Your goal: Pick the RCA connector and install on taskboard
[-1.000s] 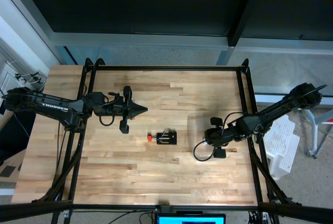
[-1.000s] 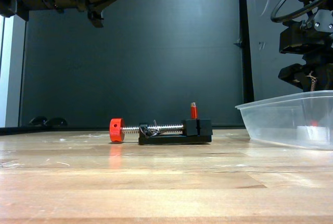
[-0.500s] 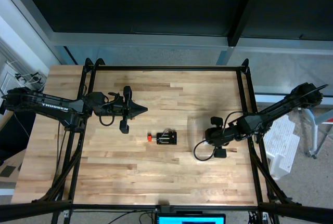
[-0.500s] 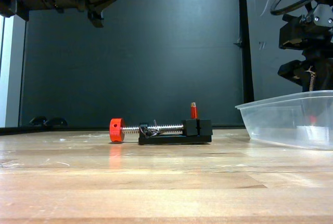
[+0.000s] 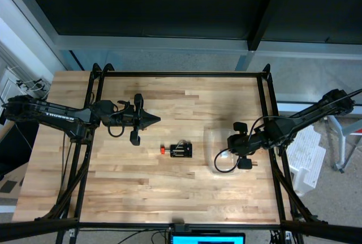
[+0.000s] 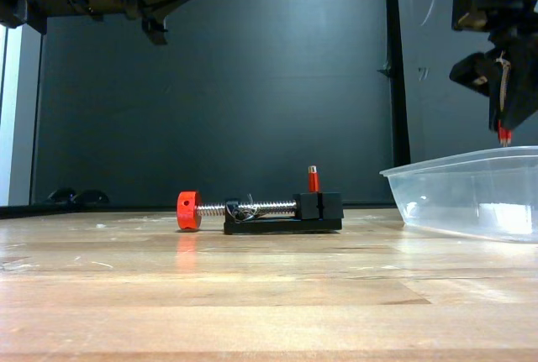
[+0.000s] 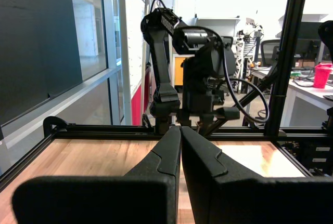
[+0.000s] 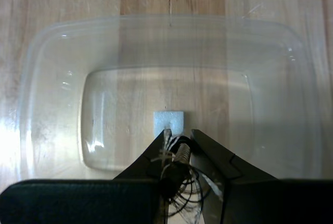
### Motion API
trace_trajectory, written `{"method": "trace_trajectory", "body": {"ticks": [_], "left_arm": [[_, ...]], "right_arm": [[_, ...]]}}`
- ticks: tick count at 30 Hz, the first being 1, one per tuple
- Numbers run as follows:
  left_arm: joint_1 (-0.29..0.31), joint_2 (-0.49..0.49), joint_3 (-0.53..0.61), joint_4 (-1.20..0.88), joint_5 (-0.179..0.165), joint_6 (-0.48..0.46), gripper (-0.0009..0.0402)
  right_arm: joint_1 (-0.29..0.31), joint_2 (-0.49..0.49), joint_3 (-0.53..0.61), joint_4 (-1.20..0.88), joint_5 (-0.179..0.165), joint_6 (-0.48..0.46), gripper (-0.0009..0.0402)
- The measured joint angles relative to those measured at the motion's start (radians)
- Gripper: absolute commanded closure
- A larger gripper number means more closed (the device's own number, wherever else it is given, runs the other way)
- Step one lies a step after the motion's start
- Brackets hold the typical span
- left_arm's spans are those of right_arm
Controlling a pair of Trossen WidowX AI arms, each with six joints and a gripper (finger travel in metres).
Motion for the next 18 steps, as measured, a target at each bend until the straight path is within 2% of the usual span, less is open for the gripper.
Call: {"method": "trace_trajectory", "body": {"ticks": [12,18], "left_arm": [[0.000,0.000,0.000,0.000,0.000,0.000,0.0393],[0.000,0.000,0.000,0.000,0.000,0.000,0.0393]], "right_arm": [[-0.002,-0.005,0.044,-0.040,-0.001,0.003,0.0393],[-0.032,0.019,0.044,0.003,-0.013,0.011,0.0393]]}}
